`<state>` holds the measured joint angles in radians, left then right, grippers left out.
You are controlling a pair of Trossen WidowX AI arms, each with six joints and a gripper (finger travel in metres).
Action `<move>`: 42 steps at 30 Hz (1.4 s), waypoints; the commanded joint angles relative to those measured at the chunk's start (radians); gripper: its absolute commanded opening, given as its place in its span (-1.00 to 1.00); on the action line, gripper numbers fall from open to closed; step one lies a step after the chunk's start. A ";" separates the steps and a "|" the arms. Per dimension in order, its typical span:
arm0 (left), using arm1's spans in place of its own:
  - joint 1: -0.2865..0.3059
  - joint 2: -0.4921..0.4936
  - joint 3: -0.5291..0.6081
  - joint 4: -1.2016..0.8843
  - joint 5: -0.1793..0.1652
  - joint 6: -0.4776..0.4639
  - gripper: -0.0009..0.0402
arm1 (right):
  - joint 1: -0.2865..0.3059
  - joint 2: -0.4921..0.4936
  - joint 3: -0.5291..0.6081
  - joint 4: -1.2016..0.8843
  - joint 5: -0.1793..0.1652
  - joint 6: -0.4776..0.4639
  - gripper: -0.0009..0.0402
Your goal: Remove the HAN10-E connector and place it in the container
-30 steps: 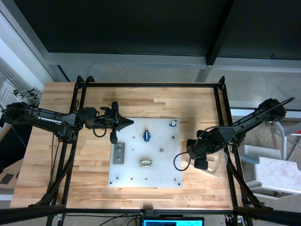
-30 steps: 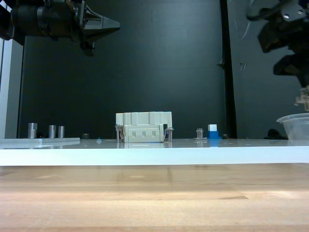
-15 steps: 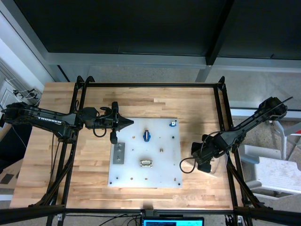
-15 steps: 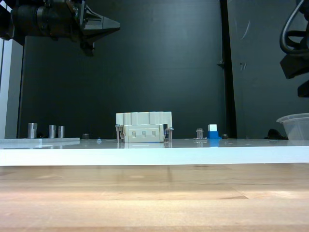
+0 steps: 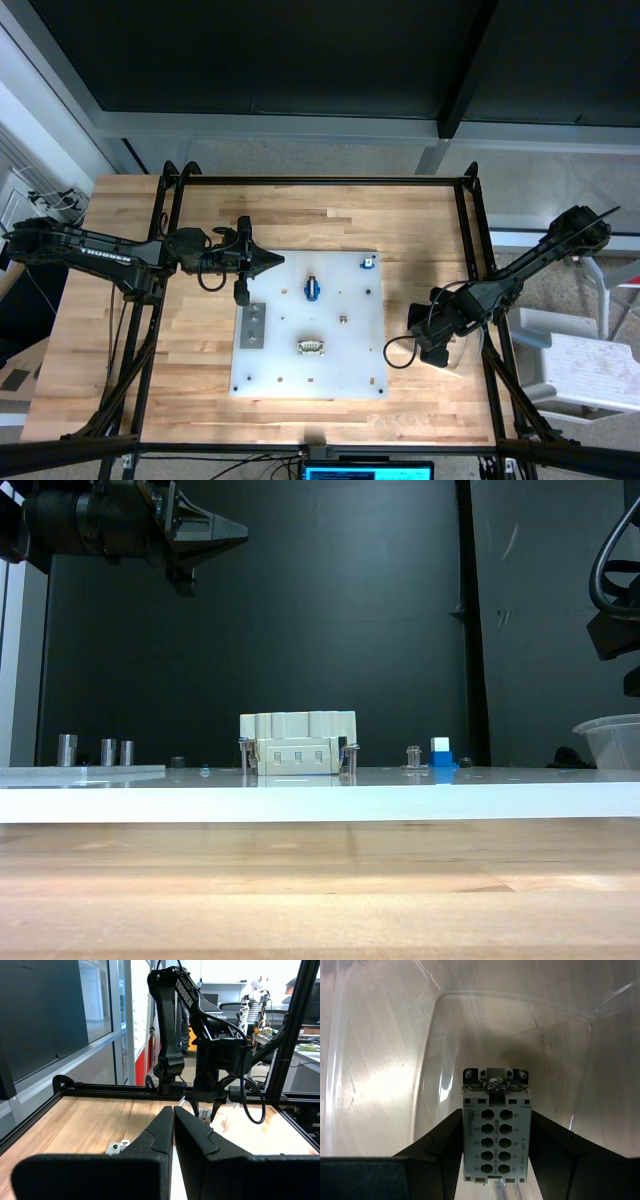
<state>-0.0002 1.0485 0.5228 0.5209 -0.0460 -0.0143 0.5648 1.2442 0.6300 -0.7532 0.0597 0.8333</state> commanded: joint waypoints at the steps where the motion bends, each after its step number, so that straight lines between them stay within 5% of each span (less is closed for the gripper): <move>1: 0.000 0.000 0.000 0.000 0.000 0.000 -0.96 | 0.001 0.001 0.000 0.001 0.000 -0.002 -0.67; 19: 0.000 0.000 0.000 0.000 0.000 0.000 -0.96 | 0.004 -0.009 0.046 -0.024 0.001 -0.013 0.35; 42: 0.000 0.000 0.000 0.000 0.000 0.000 -0.96 | 0.003 -0.059 0.235 -0.259 0.021 -0.014 0.10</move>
<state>-0.0002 1.0485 0.5224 0.5213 -0.0460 -0.0143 0.5674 1.1847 0.8639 -1.0126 0.0753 0.8169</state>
